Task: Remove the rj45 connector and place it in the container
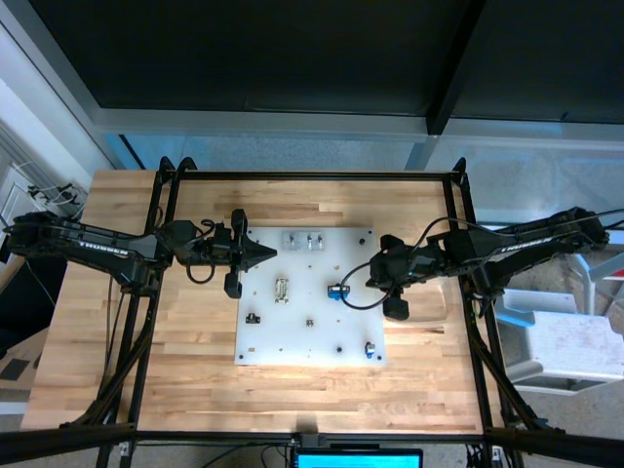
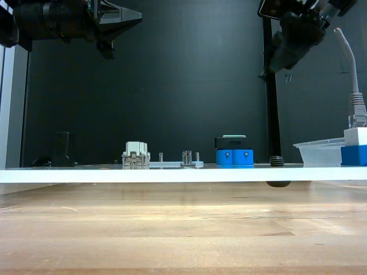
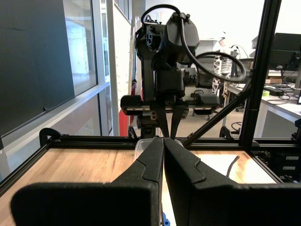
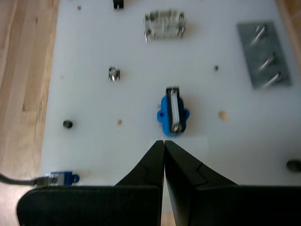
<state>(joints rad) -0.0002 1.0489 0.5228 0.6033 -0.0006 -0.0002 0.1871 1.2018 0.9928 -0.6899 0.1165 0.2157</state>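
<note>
The rj45 connector [image 1: 370, 349] sits plugged into a small blue socket at the white board's [image 1: 292, 336] near right corner. A grey cable [image 2: 348, 63] rises from it in the low view, and the plug [image 4: 47, 179] also shows in the right wrist view. The container [image 2: 321, 152], a see-through tray, lies just right of the board [image 1: 435, 310]. My right gripper [image 1: 371, 282] hangs shut high above the board, left of the tray and farther back than the plug. My left gripper [image 1: 269, 254] is shut too, raised over the board's far left part.
On the board stand a larger blue connector [image 1: 338, 291], a white multi-pin connector [image 1: 283, 292], a grey plate with pins [image 1: 303, 240] and small black fittings [image 1: 253, 318]. A black frame [image 1: 312, 175] rims the wooden table.
</note>
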